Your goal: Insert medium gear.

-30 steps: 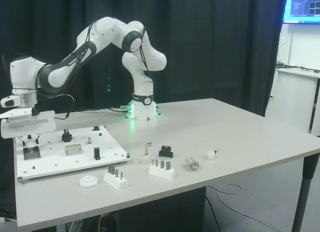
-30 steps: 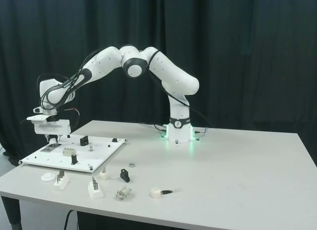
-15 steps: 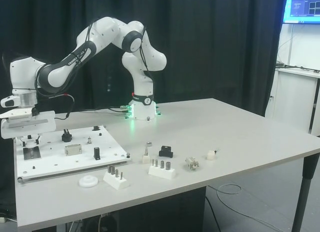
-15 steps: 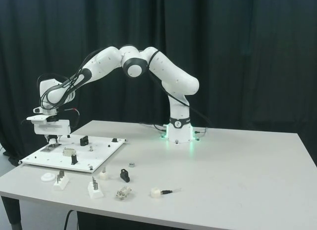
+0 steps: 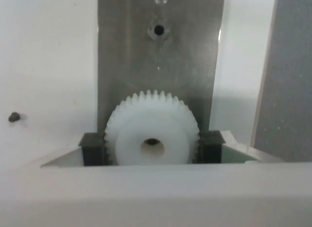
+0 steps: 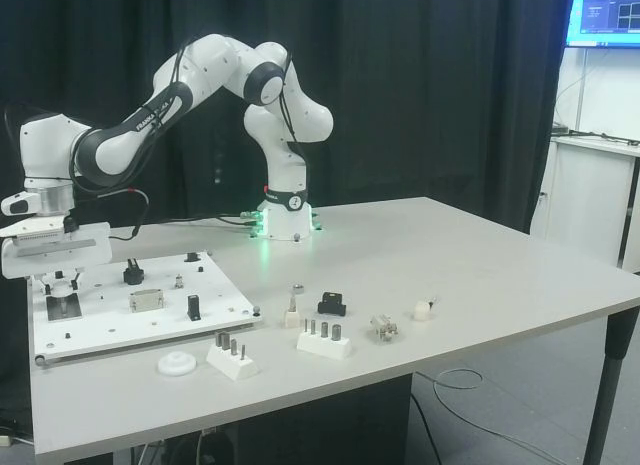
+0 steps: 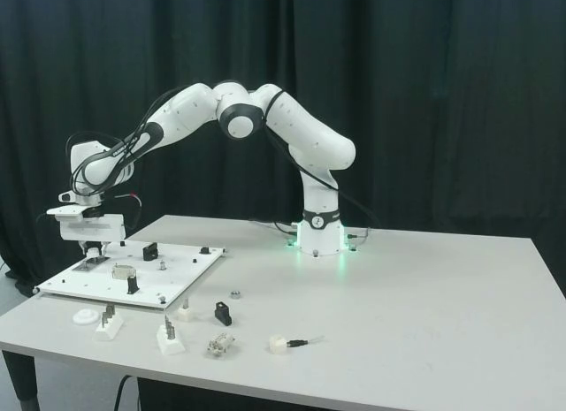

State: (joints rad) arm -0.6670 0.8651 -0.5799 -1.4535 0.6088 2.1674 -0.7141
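The broad grey matte surface (image 6: 480, 265) runs wide and bare over its far and right-hand stretches, leaving much open room there, while its near left part is crowded. The white jointed arm (image 6: 190, 85) reaches from its base with the green-lit ring (image 6: 283, 225) out over the left edge of the surface. Below the wrist lies the flat white square board (image 6: 215, 310), set close to the left and front edges and studded with small black and metal fittings. On that board sits a smooth grey metal plate (image 5: 161, 66), oblong, with a small round hole near one end.

The hand (image 5: 152, 148) hangs just above this plate at the board's outer corner, its two black pads (image 5: 92, 148) closed narrowly on the medium gear (image 5: 152, 136), a white toothed plastic wheel with a round bore at its middle. The gear is held flat over the plate; whether it touches the plate I cannot tell.

In front of the board, near the front edge, lie a second white toothed gear (image 6: 176, 363), a white block with upright metal pegs (image 6: 232, 359), another white peg block (image 6: 323, 340), a small black bracket (image 6: 332, 305), a little metal connector (image 6: 384, 328) and a small white plug (image 6: 423, 310), each standing apart from the next.
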